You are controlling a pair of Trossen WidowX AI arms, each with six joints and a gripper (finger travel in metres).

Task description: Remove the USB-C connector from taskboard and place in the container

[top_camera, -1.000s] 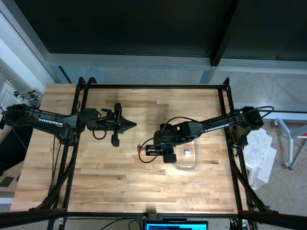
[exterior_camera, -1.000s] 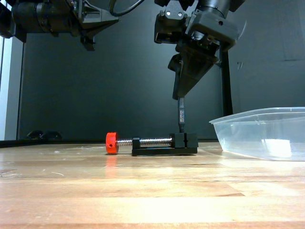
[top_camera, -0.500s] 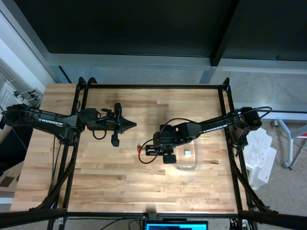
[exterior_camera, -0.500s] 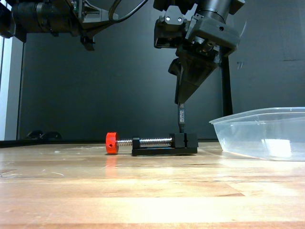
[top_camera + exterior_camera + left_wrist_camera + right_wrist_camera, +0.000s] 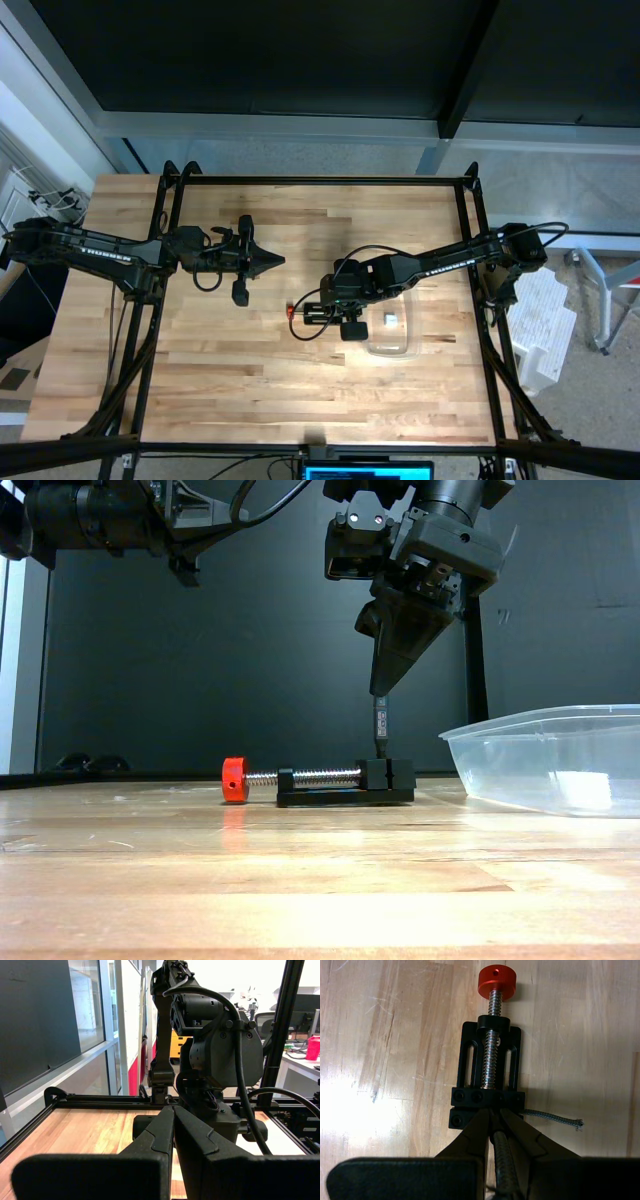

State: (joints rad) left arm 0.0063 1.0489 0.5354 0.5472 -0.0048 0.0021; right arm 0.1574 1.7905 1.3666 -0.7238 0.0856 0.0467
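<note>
Counter (image 5: pixel 220 390): pale wood planks.
Left arm (image 5: pixel 90 255): bore white lettering, not legible.
Container (image 5: pixel 540 720): clear tray, lay just beside the taskboard (image 5: pixel 345 782).
Left claw (image 5: pixel 274 261): pressed together, hung high, well apart from the taskboard.
Right claw (image 5: pixel 380 692): pinched the USB-C connector (image 5: pixel 380 725), which stood upright in the taskboard, directly beneath the claw.

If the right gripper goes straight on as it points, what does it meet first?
Likely the taskboard, just under the right gripper, which is shut on the upright USB-C connector. The left gripper hangs shut, high at left.
</note>
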